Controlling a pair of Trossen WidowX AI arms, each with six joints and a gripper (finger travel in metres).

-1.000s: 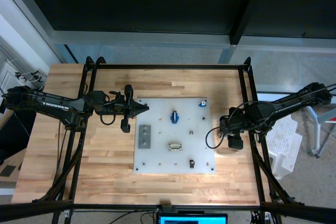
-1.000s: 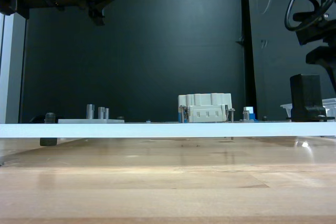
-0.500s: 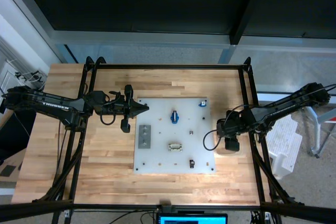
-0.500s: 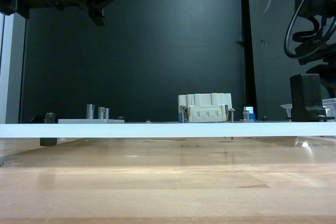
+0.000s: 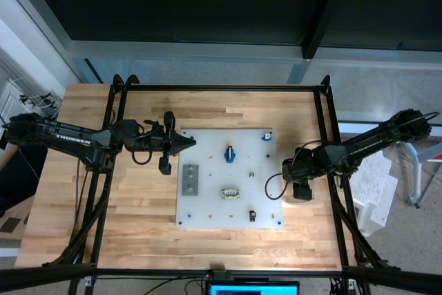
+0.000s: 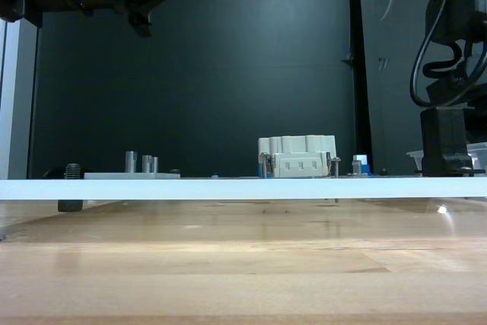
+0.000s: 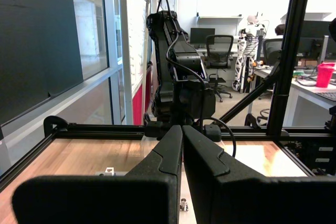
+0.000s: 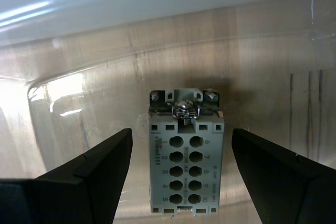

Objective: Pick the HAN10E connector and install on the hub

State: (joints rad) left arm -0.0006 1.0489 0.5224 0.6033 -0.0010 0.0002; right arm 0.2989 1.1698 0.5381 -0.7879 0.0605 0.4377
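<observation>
1. Jaws of the right gripper (image 8: 181,140) stand wide apart. The connector (image 8: 186,156) lies between them with one finger off each long side. Its long axis runs along the fingers, so closing would squeeze it across its width
2. That connector lies flat, holed face up, on the floor of a clear bin (image 8: 37,85) just off the right edge of the board (image 5: 207,170). I cannot tell how high the fingertips hang above it
3. From above, the right arm covers the connector completely. From table height, a black block (image 6: 444,142) at the board's near right hides the fingertips
4. Hub (image 5: 231,193) sits on the board near its middle, toward the near edge, well apart from the bin and to its left. Its long axis runs left to right across the board. Whether its seat is empty is too small to tell
5. Left gripper (image 5: 191,141) hangs high over the board's left edge, its fingers pressed together on nothing, far from the connector. The right arm is plainly the nearer one
</observation>
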